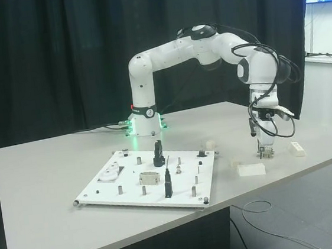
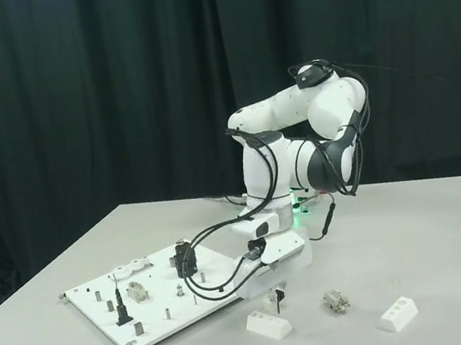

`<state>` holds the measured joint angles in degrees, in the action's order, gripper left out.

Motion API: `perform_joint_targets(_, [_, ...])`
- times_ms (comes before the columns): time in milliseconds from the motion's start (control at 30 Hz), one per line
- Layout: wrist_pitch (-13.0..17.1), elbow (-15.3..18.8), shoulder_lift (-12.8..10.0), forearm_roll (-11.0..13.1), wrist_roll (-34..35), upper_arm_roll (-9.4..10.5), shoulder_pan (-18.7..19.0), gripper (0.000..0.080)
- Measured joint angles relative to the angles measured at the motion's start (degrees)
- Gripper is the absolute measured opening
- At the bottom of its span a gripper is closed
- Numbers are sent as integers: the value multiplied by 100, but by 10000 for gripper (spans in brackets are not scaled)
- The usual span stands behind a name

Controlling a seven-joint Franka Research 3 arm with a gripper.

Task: Insert square peg 1.

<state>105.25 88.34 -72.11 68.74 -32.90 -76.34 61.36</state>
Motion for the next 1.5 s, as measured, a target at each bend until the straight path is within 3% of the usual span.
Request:
perform_joint_targets(1333, [117,-4,1,1,8,-15,-52,22])
perform_joint_targets(1500, [148,-4,1,9,373,-75,-85,22])
